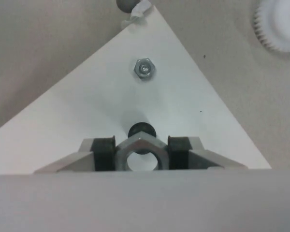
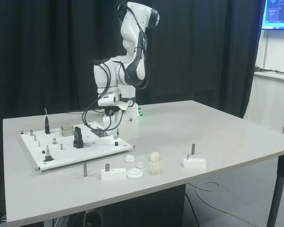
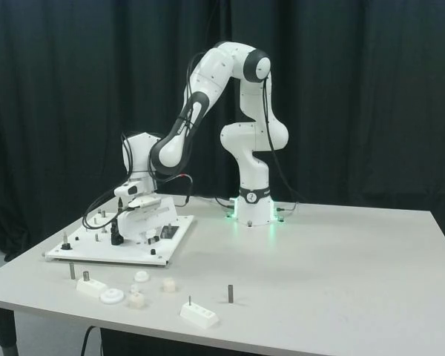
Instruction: Insert bolt 4.
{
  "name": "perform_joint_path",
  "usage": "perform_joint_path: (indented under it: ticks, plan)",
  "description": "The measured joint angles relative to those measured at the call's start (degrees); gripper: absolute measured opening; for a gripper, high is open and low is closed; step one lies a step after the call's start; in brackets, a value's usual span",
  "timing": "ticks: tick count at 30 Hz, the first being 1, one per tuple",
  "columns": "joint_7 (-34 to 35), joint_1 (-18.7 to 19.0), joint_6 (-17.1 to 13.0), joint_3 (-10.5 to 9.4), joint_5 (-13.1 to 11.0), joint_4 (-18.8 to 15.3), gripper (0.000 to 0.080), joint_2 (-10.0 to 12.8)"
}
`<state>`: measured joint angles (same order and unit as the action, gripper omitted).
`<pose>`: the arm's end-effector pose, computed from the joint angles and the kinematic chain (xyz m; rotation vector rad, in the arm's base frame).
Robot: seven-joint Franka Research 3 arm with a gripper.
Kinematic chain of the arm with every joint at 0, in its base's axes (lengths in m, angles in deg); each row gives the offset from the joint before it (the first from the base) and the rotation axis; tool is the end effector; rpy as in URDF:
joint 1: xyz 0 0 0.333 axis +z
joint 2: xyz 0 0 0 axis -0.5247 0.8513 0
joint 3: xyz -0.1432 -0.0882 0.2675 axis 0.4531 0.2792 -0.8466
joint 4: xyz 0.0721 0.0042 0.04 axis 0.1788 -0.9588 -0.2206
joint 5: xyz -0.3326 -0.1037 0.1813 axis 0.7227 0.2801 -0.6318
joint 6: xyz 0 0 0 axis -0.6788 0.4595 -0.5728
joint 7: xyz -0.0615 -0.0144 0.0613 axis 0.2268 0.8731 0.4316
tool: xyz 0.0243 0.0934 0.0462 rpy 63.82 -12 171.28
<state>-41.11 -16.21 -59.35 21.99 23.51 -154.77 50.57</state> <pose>0.4227 -0.2696 0.2284 -2.9713 -0.3979 -0.1906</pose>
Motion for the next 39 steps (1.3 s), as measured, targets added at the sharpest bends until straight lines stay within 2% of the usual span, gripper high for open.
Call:
perform_joint_path:
  ticks: [16, 39]
  plan:
    - [-0.40, 0.00, 0.05, -0.30, -1.00, 0.75, 0.0229, 1.60]
    - [-1.03, -0.11, 0.72, -0.74, -3.69, 3.16, 0.0229, 5.32]
